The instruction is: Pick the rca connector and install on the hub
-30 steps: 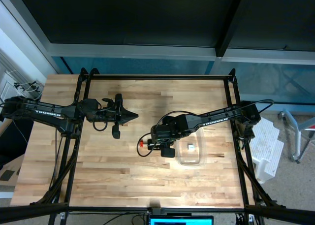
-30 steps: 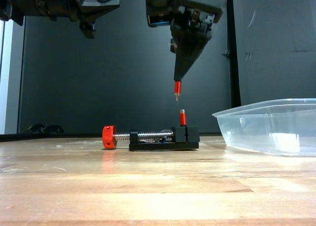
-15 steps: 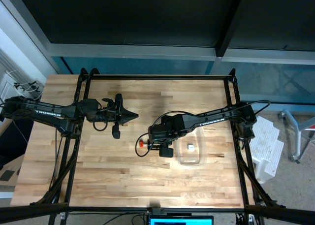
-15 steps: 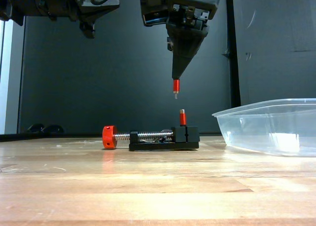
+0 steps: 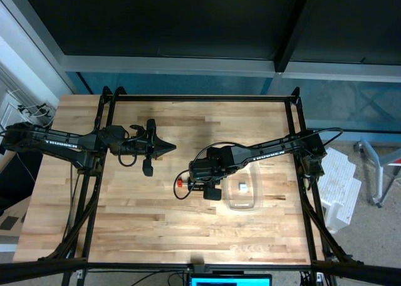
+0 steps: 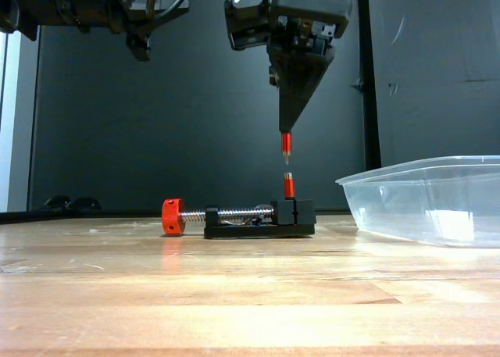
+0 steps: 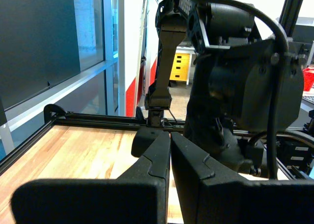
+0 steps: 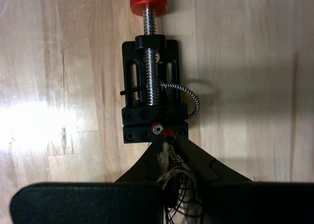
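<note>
Over the table's middle, the right gripper [image 6: 286, 127] pinches the rca connector [image 6: 286, 144] upright above the hub [image 6: 295, 215], aligned for straight insertion; the left gripper [image 5: 168, 148] hangs closed toward the left edge.

The hub [image 6: 258, 220] lies on the table [image 5: 156, 229], just left of the tray [image 6: 437, 177]; the right gripper [image 6: 287, 127] hangs above it, holding the rca connector [image 6: 286, 146] just over the hub's upright stub, apart. The left gripper [image 5: 169, 148] hovers well off to the left, farther back.

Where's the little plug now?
Low view: the rca connector hangs in the right gripper, just above the red post on the hub; the left gripper sits high at left.
</note>
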Controlling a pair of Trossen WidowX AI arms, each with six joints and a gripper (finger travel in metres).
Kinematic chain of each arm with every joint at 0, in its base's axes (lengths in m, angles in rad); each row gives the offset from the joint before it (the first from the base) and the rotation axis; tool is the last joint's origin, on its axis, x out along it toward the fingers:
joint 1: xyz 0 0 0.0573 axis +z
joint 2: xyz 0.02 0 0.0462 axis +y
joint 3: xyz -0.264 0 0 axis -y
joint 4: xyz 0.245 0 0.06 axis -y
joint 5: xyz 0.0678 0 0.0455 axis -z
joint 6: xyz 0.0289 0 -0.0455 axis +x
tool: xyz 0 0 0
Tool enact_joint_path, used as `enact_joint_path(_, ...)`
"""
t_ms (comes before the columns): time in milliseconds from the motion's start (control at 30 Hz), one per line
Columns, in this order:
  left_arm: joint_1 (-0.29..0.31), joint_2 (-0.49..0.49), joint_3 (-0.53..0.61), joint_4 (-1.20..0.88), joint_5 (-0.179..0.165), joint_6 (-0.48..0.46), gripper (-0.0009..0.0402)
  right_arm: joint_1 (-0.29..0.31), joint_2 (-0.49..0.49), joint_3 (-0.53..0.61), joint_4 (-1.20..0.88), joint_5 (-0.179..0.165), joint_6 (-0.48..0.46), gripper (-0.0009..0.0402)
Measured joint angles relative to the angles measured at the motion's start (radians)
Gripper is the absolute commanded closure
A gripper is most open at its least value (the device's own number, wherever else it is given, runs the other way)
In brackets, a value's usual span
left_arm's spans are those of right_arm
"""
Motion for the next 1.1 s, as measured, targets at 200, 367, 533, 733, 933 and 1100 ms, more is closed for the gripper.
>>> enact_joint_path(200,0.0,0.0,0.0,0.0,0.0,0.0,0.0393,0.002,0.0,-0.021,0.034,-0.02,0.006,0.0393)
enact_joint_path(367,0.0,0.0,0.0,0.0,0.0,0.0,0.0393,0.002,0.0,-0.035,0.039,-0.019,0.011,0.0393)
enact_joint_path(533,0.0,0.0,0.0,0.0,0.0,0.0,0.0393,0.002,0.0,-0.04,0.04,-0.019,0.011,0.0393)
enact_joint_path(733,0.0,0.0,0.0,0.0,0.0,0.0,0.0393,0.002,0.0,-0.04,0.04,-0.019,0.011,0.0393)
enact_joint_path(933,0.0,0.0,0.0,0.0,0.0,0.0,0.0393,0.002,0.0,-0.069,0.09,-0.02,0.011,0.0393)
enact_joint_path(1100,0.0,0.0,0.0,0.0,0.0,0.0,0.0393,0.002,-0.002,-0.105,0.129,-0.023,0.012,0.0393)
